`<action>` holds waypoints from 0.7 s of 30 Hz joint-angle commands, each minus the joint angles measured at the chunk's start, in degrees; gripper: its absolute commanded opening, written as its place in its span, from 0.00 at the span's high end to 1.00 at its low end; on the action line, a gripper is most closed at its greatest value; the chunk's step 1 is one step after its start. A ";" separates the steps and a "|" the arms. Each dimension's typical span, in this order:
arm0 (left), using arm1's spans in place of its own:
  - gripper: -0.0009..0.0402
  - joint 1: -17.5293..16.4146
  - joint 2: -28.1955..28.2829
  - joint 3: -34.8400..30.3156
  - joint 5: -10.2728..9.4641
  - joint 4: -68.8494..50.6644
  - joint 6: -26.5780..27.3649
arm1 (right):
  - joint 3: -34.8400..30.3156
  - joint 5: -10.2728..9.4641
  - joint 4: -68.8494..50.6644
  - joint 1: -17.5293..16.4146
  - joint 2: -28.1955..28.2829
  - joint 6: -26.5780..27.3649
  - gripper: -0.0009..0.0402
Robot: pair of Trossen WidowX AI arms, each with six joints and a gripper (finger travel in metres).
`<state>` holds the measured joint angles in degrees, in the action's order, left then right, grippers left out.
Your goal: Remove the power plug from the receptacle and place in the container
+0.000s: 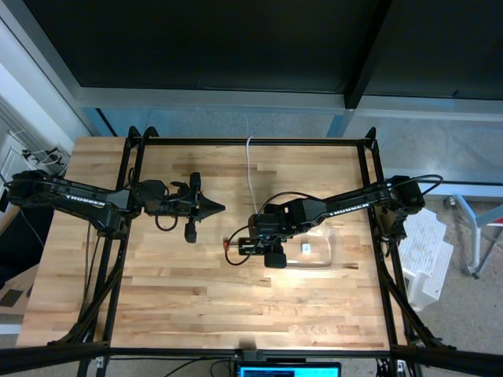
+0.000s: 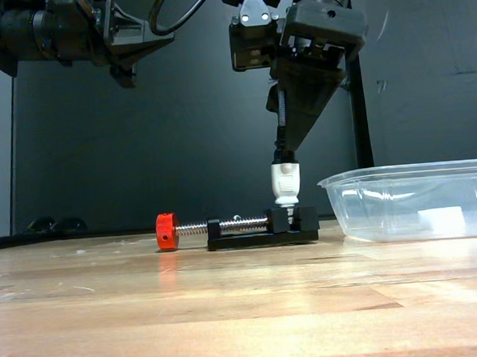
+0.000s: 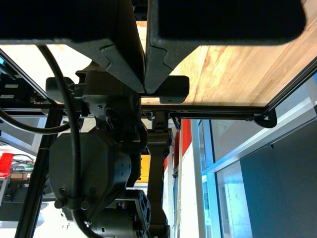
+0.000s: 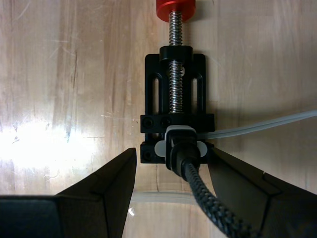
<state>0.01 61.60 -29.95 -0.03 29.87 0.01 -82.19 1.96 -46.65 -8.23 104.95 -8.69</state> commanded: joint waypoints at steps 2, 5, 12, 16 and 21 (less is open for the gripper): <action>0.98 0.00 0.00 0.00 0.00 0.00 0.00 | 0.04 0.02 0.72 -0.02 -0.04 -0.04 0.55; 0.98 -0.02 0.00 0.00 0.00 0.00 0.00 | 0.04 0.04 0.81 -0.02 -0.04 -0.02 0.59; 0.98 -0.02 0.00 0.00 0.00 0.00 0.00 | 0.09 0.07 0.87 -0.04 -0.04 0.02 0.70; 0.98 -0.02 0.00 0.00 0.00 0.00 0.00 | 0.09 0.26 0.87 -0.02 -0.04 0.00 0.77; 0.98 0.00 0.00 0.00 0.00 0.00 -0.02 | 0.11 0.50 0.90 -0.04 -0.04 -0.02 0.86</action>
<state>0.01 61.60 -29.93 -0.03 29.85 0.01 -82.08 2.39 -45.80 -8.23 104.95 -8.69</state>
